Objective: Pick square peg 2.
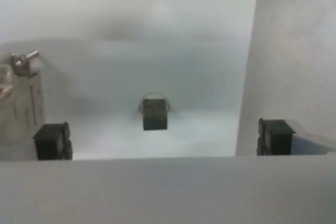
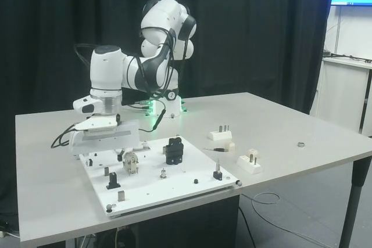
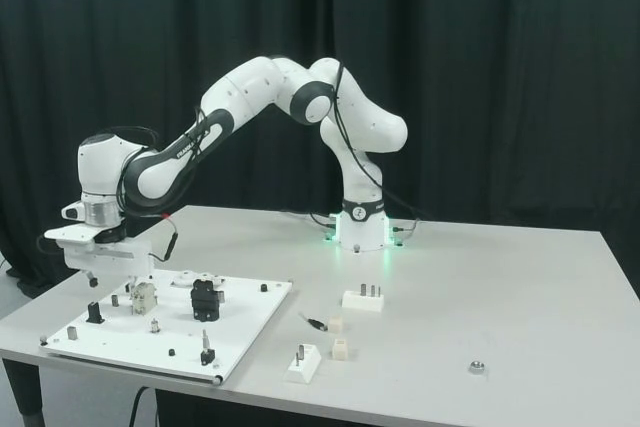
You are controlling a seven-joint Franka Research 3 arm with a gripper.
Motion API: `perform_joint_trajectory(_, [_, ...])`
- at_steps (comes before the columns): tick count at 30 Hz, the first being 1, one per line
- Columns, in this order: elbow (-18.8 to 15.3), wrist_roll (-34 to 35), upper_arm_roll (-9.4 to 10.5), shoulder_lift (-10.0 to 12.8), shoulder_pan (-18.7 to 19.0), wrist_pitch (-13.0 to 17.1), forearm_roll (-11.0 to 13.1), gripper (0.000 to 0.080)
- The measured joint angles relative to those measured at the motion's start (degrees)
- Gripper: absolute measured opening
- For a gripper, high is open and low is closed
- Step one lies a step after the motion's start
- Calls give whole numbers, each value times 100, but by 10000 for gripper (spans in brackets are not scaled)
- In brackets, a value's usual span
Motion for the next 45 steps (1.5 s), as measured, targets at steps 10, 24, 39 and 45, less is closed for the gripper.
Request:
perform_joint_trajectory(10, [2, 15, -115, -43, 68, -60, 0, 798])
perform_joint_trajectory(24, [2, 96, -124, -67, 67, -73, 0, 800])
perform_joint_trajectory(39, [1, 144, -127, -70, 55, -72, 0, 800])
perform_joint_trajectory(45, [1, 144, -127, -70, 40, -72, 0, 800])
